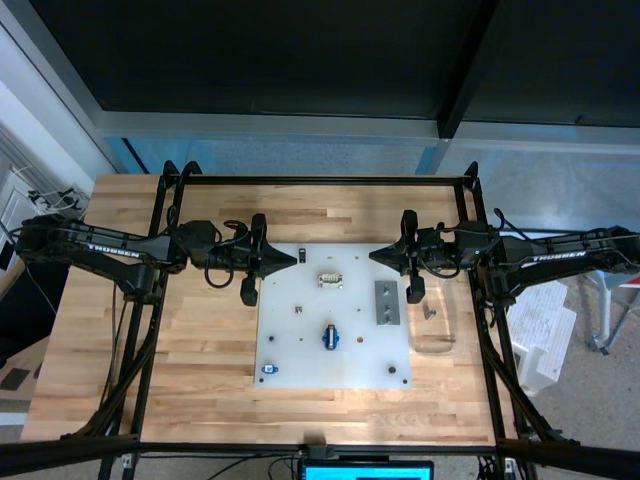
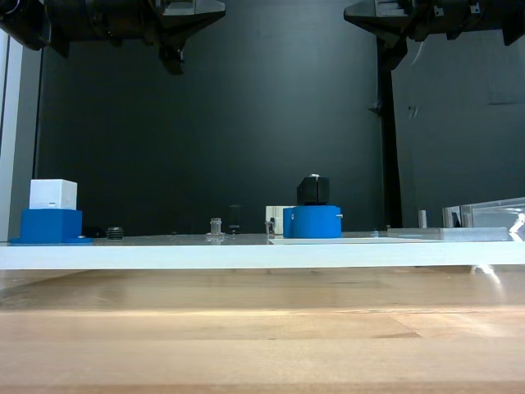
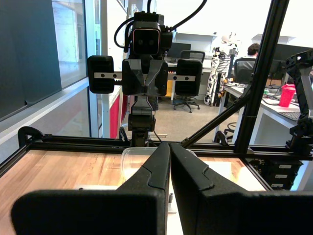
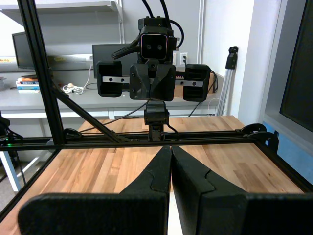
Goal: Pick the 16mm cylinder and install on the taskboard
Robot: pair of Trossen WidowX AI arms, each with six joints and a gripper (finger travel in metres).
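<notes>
The taskboard [image 1: 300, 345] is a white plate lying mid-table, seen edge-on in the low view [image 2: 246, 253]. A tiny silvery piece that may be the 16mm cylinder [image 1: 429, 312] lies in the clear tray [image 1: 452, 340] just right of the board. My left gripper [image 1: 295, 258] hovers over the board's far left corner, shut and holding nothing. My right gripper [image 1: 373, 257] hovers over the far right corner, also shut and holding nothing. In each wrist view the fingers meet tip to tip: left gripper [image 3: 169, 152], right gripper [image 4: 171, 152]. Neither gripper touches the tray.
On the board stand a grey metal block [image 1: 386, 303], a blue fitting [image 1: 329, 337], a beige connector [image 1: 329, 279] and a small blue part [image 1: 268, 371]. A black frame [image 1: 320, 181] rings the wooden table. Both grippers hang high over the board [image 2: 205, 12] [image 2: 361, 12].
</notes>
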